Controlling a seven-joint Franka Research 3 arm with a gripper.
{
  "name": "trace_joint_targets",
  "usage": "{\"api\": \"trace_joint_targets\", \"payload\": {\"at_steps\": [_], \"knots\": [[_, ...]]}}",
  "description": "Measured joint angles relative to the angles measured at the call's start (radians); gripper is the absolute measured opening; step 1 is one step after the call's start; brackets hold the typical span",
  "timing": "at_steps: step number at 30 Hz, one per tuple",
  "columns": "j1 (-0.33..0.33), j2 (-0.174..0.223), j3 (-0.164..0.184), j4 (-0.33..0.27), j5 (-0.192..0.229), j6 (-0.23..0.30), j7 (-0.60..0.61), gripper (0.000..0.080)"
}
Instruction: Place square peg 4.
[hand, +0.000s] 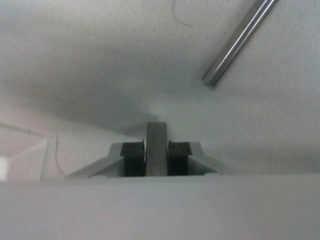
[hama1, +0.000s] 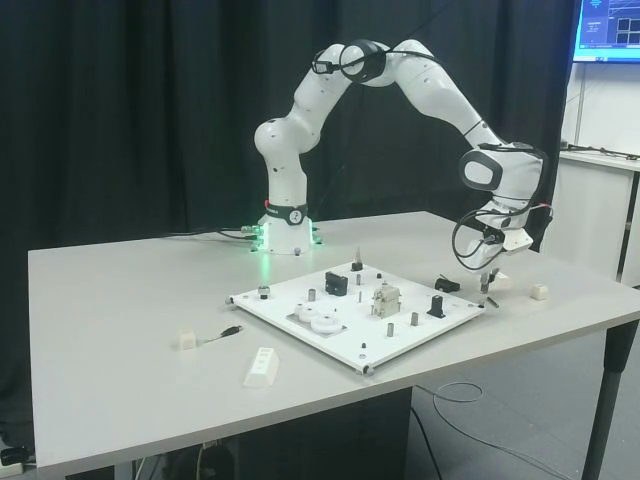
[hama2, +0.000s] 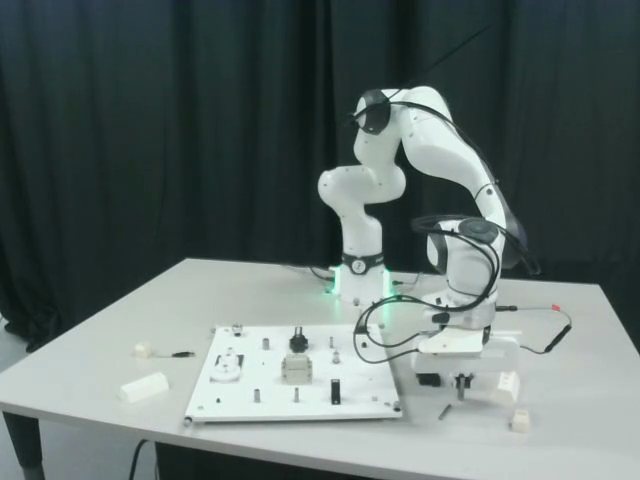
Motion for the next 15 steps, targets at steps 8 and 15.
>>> {"api": "trace_joint_targets", "payload": {"at_steps": [8,15], "knots": [[0.0,0.0,0.0,0.0,0.0,0.0,0.0,0.0096],[0.0,-0.003,-0.001,0.001,0.0,0.0,0.0,0.0584]]}}
